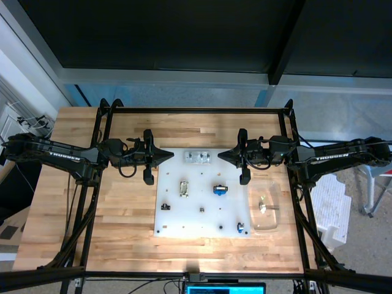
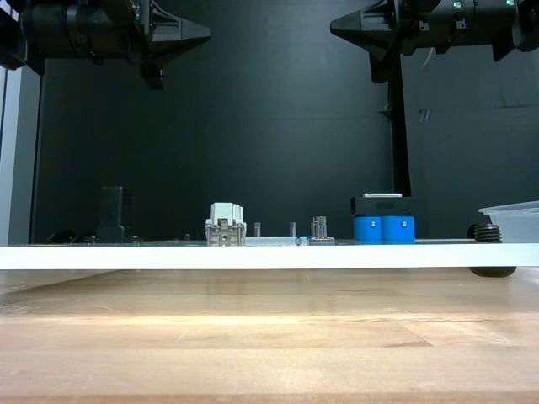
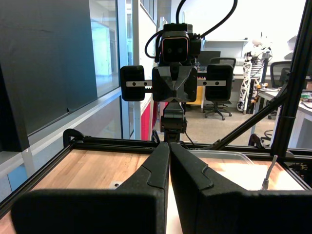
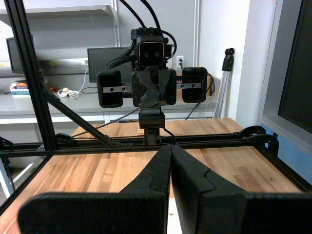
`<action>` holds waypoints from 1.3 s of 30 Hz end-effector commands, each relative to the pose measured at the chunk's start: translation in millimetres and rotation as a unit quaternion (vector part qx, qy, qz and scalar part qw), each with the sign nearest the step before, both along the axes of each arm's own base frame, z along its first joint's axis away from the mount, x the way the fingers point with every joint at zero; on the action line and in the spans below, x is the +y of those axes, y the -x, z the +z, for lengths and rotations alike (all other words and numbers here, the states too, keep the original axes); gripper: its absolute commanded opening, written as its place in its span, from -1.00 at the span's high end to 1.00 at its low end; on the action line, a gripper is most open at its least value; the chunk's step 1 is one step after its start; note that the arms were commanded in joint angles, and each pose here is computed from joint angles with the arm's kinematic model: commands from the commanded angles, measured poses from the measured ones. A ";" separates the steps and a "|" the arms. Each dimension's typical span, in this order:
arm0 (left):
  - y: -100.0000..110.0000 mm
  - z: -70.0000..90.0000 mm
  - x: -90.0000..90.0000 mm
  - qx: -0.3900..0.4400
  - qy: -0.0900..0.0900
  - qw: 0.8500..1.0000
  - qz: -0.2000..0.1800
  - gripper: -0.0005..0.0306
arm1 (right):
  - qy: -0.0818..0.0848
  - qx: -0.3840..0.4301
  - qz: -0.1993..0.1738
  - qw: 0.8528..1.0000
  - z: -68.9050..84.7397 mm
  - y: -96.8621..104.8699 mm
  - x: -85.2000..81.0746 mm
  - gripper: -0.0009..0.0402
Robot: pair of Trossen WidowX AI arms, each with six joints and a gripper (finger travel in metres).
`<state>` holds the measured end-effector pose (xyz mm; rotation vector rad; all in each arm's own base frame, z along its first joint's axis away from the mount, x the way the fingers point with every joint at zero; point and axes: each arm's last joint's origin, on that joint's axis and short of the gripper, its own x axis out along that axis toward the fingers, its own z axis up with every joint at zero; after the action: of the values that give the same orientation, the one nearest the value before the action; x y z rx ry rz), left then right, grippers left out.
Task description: Pick the RJ45 connector and install on taskboard
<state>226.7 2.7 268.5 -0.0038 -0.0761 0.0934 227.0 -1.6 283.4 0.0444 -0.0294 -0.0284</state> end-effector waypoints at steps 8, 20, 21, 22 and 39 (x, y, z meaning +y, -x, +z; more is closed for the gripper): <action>-0.1 0.1 0.0 0.000 0.000 1.000 0.000 0.96 | 0.000 0.000 0.000 1.000 0.2 0.0 0.0 0.96; 0.0 0.1 0.0 0.000 0.000 1.000 0.000 0.97 | 0.000 0.000 0.000 1.000 0.2 0.0 0.0 0.96; 0.0 0.1 0.1 0.000 0.000 1.000 0.000 0.97 | 0.000 -0.001 0.000 1.000 0.2 0.0 0.0 0.96; 0.0 0.1 0.0 0.000 0.000 1.000 0.000 0.97 | 0.000 0.000 0.000 1.000 0.2 0.0 0.0 0.96; 0.0 0.1 0.1 0.000 0.000 1.000 0.000 0.97 | 0.000 0.000 0.000 1.000 0.2 0.0 0.0 0.96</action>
<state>226.7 2.7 268.6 -0.0038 -0.0761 0.0934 227.0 -1.6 283.5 0.0444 -0.0298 -0.0283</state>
